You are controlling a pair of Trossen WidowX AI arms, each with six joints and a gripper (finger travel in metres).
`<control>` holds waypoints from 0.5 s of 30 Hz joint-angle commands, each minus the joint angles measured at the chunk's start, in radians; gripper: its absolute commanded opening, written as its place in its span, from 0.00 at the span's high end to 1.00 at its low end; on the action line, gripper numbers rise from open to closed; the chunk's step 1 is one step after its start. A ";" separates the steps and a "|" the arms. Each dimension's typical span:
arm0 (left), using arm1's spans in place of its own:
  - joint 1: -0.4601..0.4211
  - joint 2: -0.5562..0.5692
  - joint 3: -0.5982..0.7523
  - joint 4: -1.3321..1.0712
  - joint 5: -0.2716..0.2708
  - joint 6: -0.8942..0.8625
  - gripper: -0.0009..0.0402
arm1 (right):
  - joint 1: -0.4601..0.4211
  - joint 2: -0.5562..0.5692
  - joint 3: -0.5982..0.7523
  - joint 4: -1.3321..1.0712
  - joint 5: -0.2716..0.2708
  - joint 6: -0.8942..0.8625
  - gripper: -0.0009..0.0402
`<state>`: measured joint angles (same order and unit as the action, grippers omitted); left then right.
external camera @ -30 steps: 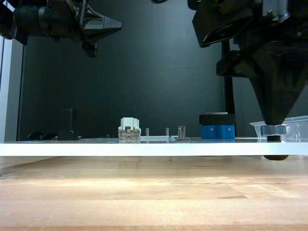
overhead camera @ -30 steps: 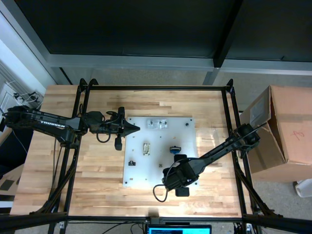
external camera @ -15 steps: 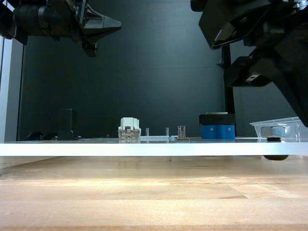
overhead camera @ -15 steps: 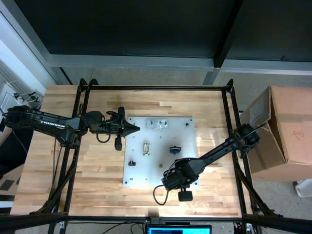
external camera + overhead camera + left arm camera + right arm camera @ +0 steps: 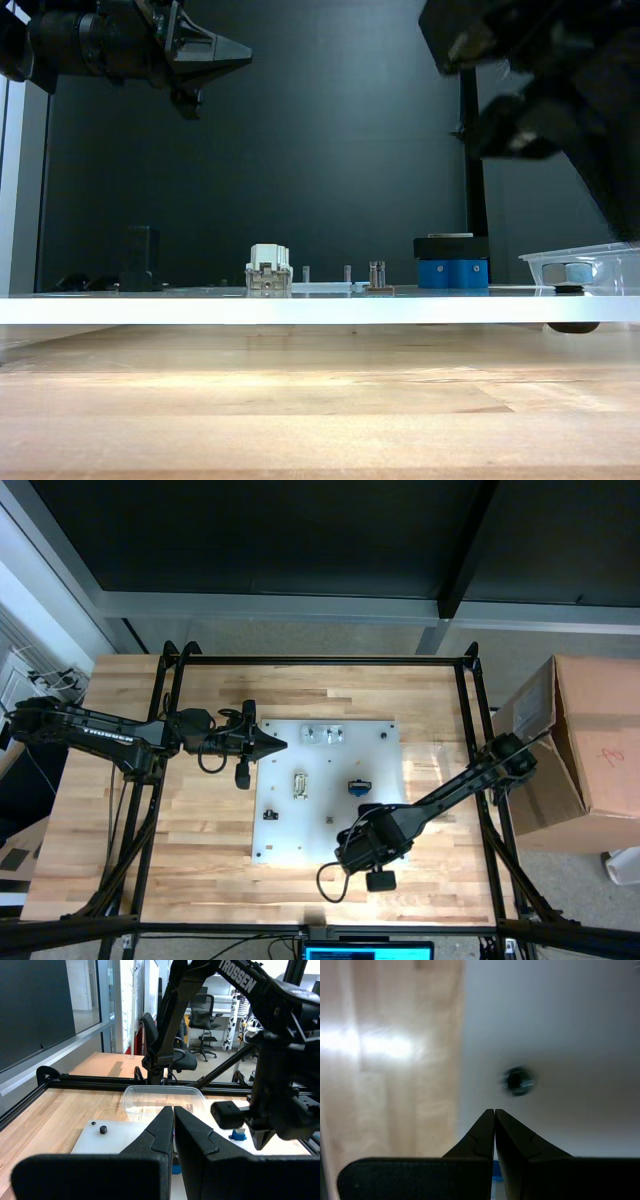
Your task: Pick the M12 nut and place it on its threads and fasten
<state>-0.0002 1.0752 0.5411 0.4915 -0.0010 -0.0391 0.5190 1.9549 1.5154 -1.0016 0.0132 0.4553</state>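
Two risks we judge: nut perhaps only lightly threaded, so off-centre regrasp could tilt it or knock it off stud; closed tips coming down would strike it. We see nut free on its stud, below right pincer, apart from tips, which are closed on nothing. Left pincer, closed and empty, hovers over left edge of board.

The right hand, pressed down over the nut a second ago, has lifted clear, its fingers closed on nothing. The nut, now let go, sits free on its stud.
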 commanded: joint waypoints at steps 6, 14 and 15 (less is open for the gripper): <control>0.000 0.000 0.000 0.000 0.001 0.000 0.98 | 0.000 -0.031 0.003 -0.095 0.114 -0.012 0.98; 0.000 0.000 0.000 0.000 0.000 0.000 0.98 | 0.001 -0.029 -0.042 -0.057 0.151 -0.014 0.98; 0.000 0.000 0.000 0.000 0.000 0.000 0.98 | 0.002 -0.029 -0.051 -0.043 0.150 -0.013 0.98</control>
<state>-0.0002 1.0752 0.5411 0.4911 -0.0010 -0.0391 0.5198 1.9232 1.4765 -1.0603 0.1669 0.4393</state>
